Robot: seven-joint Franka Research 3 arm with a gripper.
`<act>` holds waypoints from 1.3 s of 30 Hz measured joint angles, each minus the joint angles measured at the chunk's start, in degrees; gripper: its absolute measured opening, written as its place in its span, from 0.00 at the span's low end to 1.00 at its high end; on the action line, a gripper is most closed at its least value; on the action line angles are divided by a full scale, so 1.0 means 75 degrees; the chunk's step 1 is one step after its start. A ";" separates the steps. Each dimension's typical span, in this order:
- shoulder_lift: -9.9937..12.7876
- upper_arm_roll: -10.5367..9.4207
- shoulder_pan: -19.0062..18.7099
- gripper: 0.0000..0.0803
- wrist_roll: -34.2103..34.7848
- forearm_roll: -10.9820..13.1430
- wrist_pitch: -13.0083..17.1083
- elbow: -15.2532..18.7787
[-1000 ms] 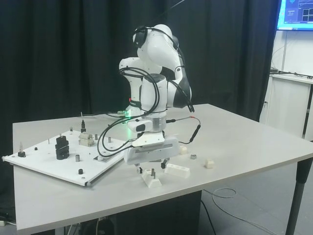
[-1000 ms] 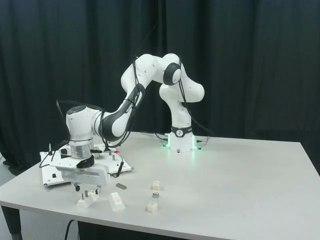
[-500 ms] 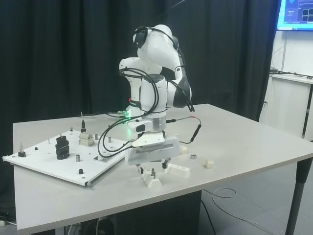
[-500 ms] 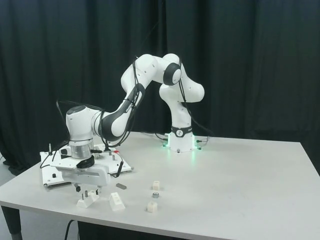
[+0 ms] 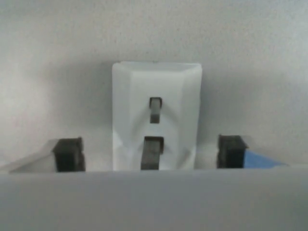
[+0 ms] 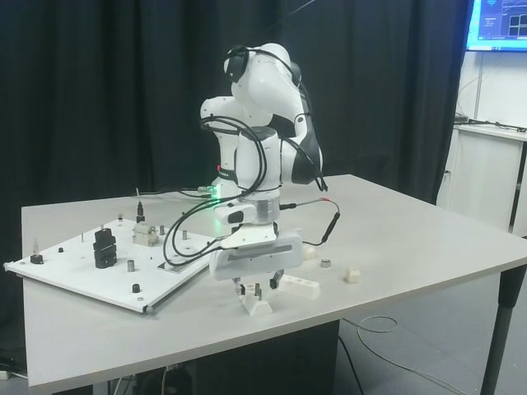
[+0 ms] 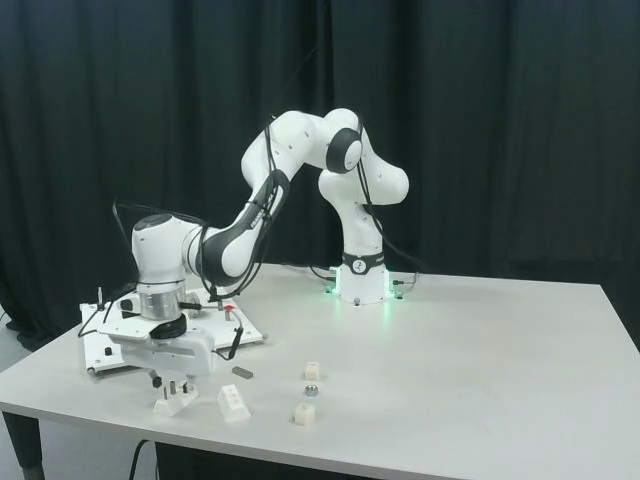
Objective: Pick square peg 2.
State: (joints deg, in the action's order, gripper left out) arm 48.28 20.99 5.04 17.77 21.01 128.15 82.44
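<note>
A white holder block [image 5: 130, 106] carries two grey square pegs standing upright: a thicker one [image 5: 151, 153] and a thinner one [image 5: 155, 109]. My gripper [image 5: 150, 153] is open and straddles the block, with one black fingertip [image 5: 68, 154] on each side. The thicker peg sits between the fingertips without touching either. From the first room view the gripper [image 6: 255, 286] hangs low over the holder [image 6: 257, 306] near the table's front edge. The second room view shows the gripper [image 7: 172, 382] just above the same holder [image 7: 176, 402].
A white board [image 6: 82, 267] with black and grey fixtures lies beside the gripper. A second white holder [image 6: 298, 285], a small nut [image 6: 326, 263] and a white cube [image 6: 352, 275] lie close by. The table's front edge [image 6: 247, 341] is near.
The gripper has come down a little toward the holder, so its fingertips now flank the pegs. The holder and the other parts have not moved.
</note>
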 joint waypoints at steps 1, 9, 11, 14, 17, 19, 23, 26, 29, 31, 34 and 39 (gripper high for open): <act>0.0009 0.0005 0.0000 0.85 0.0000 0.0000 0.0022 -0.0003; 0.0037 0.0041 0.0000 0.61 -0.0012 -0.0013 0.0106 -0.0009; 0.0037 0.0044 0.0000 0.39 -0.0020 -0.0015 0.0106 -0.0010; 0.0037 0.0044 -0.0004 0.39 -0.0029 -0.0016 0.0105 -0.0010; 0.0037 0.0044 -0.0013 0.39 -0.0030 -0.0016 0.0090 -0.0011; 0.0037 0.0044 -0.0020 0.39 -0.0031 -0.0016 0.0069 -0.0014; 0.0036 0.0044 -0.0032 0.10 -0.0031 -0.0016 -0.0036 -0.0036; 0.0036 0.0044 -0.0036 0.10 -0.0030 -0.0016 -0.0153 -0.0062; 0.0031 0.0054 -0.0037 0.10 -0.0030 -0.0016 -0.0302 -0.0103; 0.0021 0.0071 -0.0038 0.10 -0.0028 -0.0016 -0.0400 -0.0133; 0.0001 0.0115 -0.0042 0.10 -0.0013 -0.0016 -0.0589 -0.0197; -0.0041 0.0256 -0.0088 0.10 0.0001 -0.0016 -0.0913 -0.0344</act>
State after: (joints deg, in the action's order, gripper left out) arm 47.97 22.91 4.38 17.77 20.89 121.31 79.86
